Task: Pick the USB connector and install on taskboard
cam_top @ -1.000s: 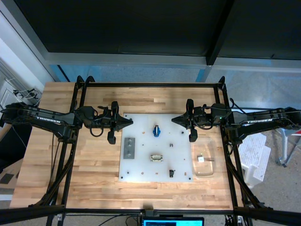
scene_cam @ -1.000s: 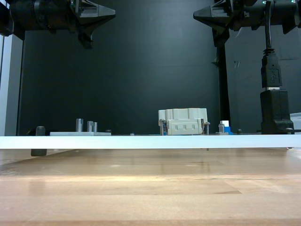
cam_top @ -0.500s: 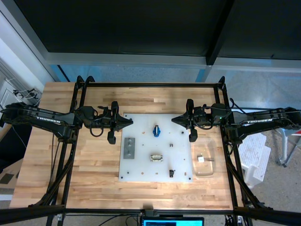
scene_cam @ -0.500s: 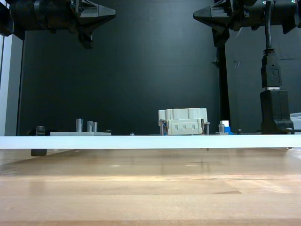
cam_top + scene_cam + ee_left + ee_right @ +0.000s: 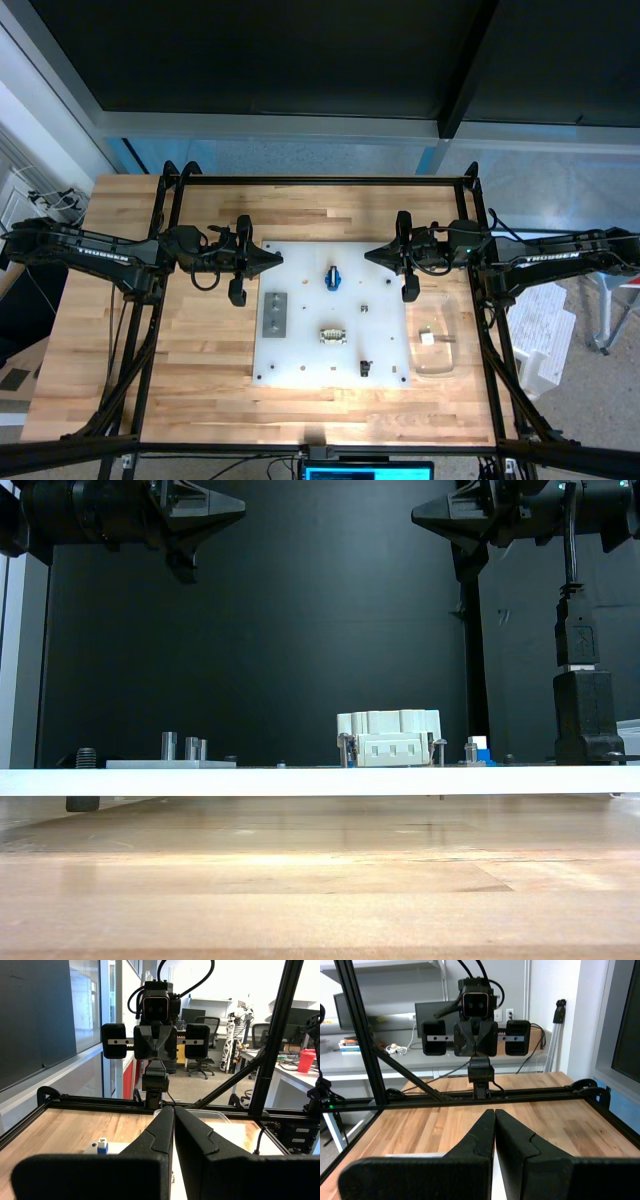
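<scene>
The taskboard (image 5: 300, 345) is a white square plate lying mid-table, seen edge-on in the low view (image 5: 300, 780). The USB connector (image 5: 580, 645) is a dark plug standing upright in the small black socket (image 5: 586, 725). From above it shows as a tiny dark piece (image 5: 366, 367) near the board's front right. My left gripper (image 5: 278, 259) hovers high over the board's far left corner, shut and empty (image 5: 174, 1108). My right gripper (image 5: 368, 255) hovers high over the far right part, also shut and empty (image 5: 495, 1111). Neither is near the connector.
On the board stand a grey block (image 5: 274, 313), a blue part (image 5: 332, 277) and a beige connector (image 5: 333, 336). A clear plastic tray (image 5: 440, 365) with a small white block (image 5: 428, 338) lies right of the board. Black frame rails (image 5: 320, 181) border the table.
</scene>
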